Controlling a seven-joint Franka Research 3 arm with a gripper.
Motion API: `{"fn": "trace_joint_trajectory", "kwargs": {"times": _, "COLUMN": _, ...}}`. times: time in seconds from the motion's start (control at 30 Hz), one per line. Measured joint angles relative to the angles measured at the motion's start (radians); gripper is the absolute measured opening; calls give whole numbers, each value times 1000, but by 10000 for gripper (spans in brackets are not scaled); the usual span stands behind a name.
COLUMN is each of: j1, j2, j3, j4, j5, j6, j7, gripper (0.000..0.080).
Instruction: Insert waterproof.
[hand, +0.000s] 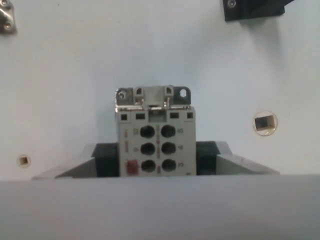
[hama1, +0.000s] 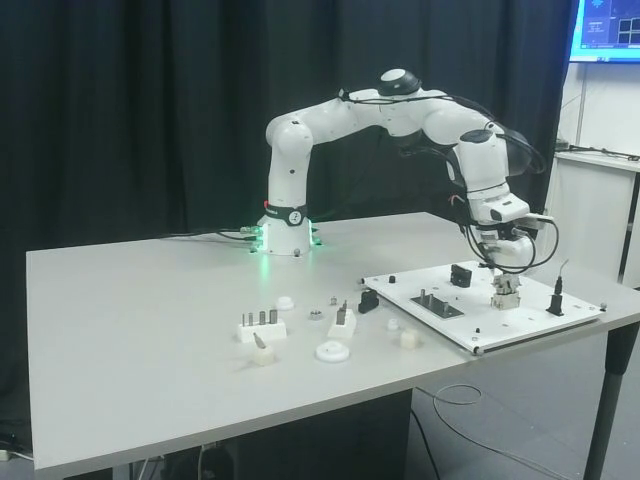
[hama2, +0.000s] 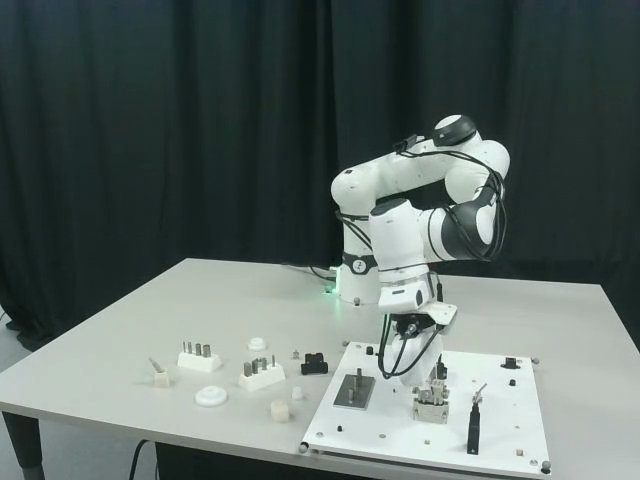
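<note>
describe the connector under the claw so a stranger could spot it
On the grey table, find the white board at the arm's end. The connector sits under the claw: a block with six round holes and a metal latch, unlike the black parts nearby.

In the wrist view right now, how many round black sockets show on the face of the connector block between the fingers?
6, in two columns of three on the white rectangular connector block: top pair, middle pair, bottom pair. The grey band below may hide more.
</note>
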Motion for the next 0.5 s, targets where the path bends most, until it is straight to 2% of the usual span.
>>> {"fn": "trace_joint_trajectory", "kwargs": {"times": 0.5, "j1": 18, "j2": 1, "j3": 2, "j4": -13, "j5": 12, "j6": 28, "j7": -16, "gripper": 313}}
